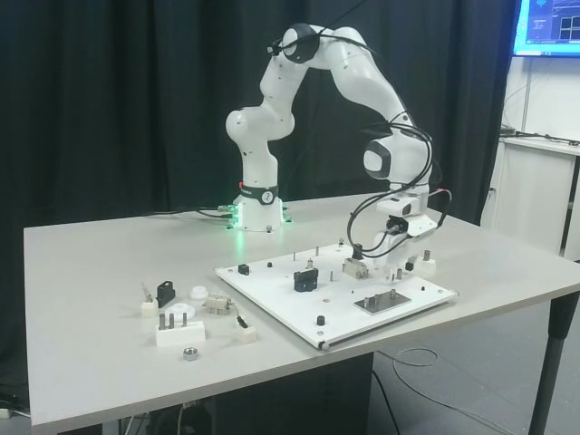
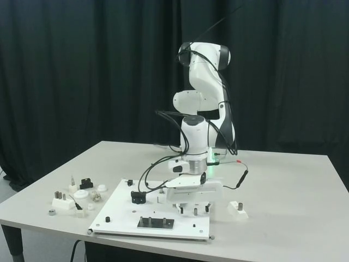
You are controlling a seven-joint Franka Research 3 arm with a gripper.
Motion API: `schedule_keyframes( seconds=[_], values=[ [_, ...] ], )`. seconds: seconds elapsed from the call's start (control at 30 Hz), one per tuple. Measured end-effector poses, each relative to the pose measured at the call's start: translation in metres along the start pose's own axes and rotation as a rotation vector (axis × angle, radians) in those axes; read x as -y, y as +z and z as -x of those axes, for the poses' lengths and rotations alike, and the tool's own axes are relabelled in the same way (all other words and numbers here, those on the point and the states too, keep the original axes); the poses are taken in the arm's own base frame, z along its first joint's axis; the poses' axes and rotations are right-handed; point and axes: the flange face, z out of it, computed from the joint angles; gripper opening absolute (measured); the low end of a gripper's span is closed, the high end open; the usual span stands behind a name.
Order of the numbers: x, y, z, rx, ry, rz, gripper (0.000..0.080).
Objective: Pick round peg 4.
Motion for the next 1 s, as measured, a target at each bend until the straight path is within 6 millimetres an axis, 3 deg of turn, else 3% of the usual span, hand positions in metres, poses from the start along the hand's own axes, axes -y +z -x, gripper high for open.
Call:
schedule_keyframes(
  seconds=[0.13,0.17,1.0],
  values=[
    [0.0,-0.004,-0.001,-0.002,0.001,-0.004,0.0753],
    [0.0,-0.005,-0.001,-0.003,0.001,-0.004,0.0798],
    [0.003,-0.035,0.001,0.007,-0.065,-0.019,0.08]
  ],
)
